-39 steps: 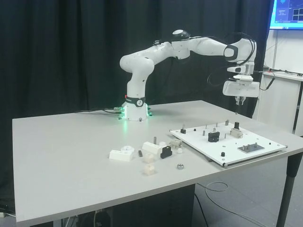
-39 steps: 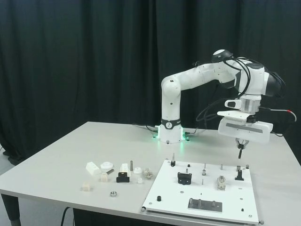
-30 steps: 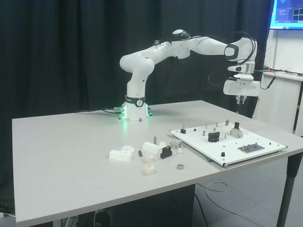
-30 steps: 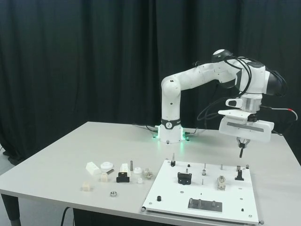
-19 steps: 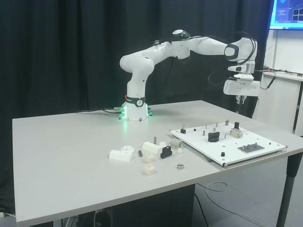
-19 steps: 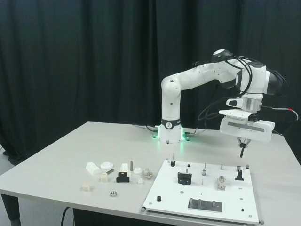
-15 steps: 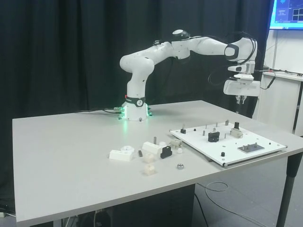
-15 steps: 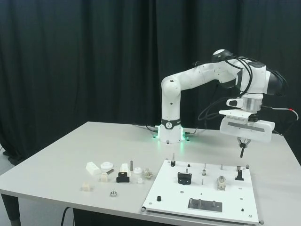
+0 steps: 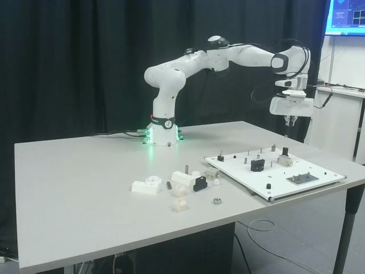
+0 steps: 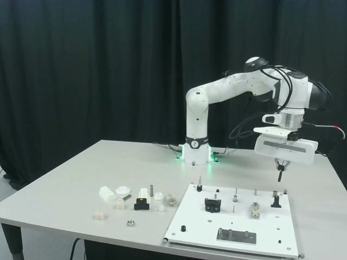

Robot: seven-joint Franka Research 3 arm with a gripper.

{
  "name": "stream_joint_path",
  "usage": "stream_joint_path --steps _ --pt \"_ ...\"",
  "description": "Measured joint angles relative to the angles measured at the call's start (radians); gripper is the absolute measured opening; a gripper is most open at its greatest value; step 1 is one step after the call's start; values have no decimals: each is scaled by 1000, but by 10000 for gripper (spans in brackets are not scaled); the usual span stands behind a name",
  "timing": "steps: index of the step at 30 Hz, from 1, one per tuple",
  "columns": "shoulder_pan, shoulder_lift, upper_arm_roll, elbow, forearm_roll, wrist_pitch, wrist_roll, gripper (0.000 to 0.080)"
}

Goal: Place USB.

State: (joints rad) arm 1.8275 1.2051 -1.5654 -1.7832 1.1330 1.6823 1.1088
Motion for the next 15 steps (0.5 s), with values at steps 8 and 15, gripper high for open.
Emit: stream_joint_path --steps 8,15 --pt "0 0 1 3 0 0 4 25" --pt "-3 0 0 3 -20 6 4 25"
